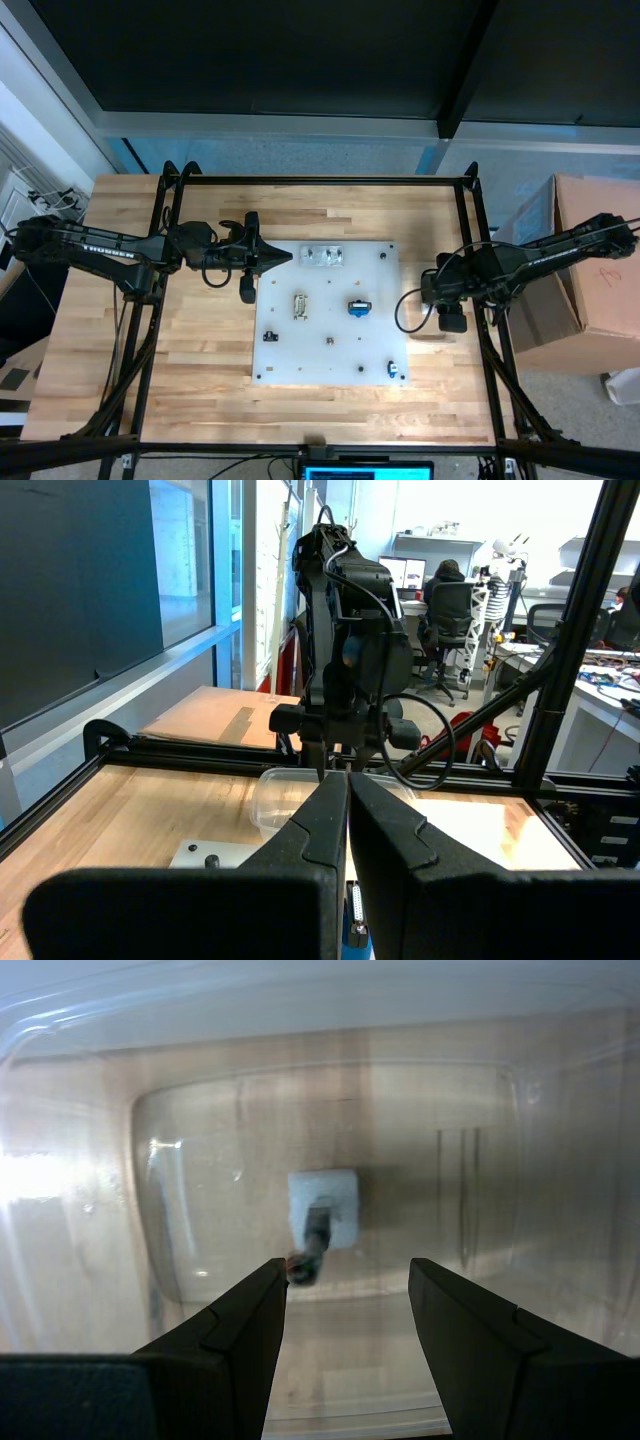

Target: Pick the RJ45 connector and install on the taskboard

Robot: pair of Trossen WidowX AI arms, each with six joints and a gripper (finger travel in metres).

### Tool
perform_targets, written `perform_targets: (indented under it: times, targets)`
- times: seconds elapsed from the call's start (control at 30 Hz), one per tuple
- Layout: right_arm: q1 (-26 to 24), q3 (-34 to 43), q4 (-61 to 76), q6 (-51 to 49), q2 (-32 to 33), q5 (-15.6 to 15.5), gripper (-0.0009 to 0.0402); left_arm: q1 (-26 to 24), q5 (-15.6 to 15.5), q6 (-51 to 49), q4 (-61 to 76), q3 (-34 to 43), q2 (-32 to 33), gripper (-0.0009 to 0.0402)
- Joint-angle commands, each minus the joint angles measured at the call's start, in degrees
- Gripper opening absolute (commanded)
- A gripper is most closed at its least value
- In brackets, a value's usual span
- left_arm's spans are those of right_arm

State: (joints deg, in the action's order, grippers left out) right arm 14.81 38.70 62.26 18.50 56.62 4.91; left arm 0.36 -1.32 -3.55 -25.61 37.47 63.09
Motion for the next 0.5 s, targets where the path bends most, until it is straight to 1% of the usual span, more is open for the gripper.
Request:
perform_targets:
  times: [0.03, 0.17, 0.3, 0.5]
  targets:
    - [1.01, -0.59, -0.57, 0.33, -0.37, 0.07, 0.0169, 0.02, 0.0, 0.02, 0.0, 0.02, 0.0, 0.0001]
    - [1.11, -1.9, -3.72, 0.26, -0.07, -0.33, 0.0169, 0.02, 0.0, 0.0, 0.0, 0.02, 0.0, 0.0001]
    - [1.25, -2.49, -5.68, 0.09, 1.62, -0.46, 0.0167, 0.02, 0.0, 0.02, -0.04, 0.02, 0.0, 0.0001]
    - [1.33, -3.13, -6.78, -0.17, 2.8, -0.46, 0.0145, 0.02, 0.0, 0.0, 0.0, 0.02, 0.0, 0.0001]
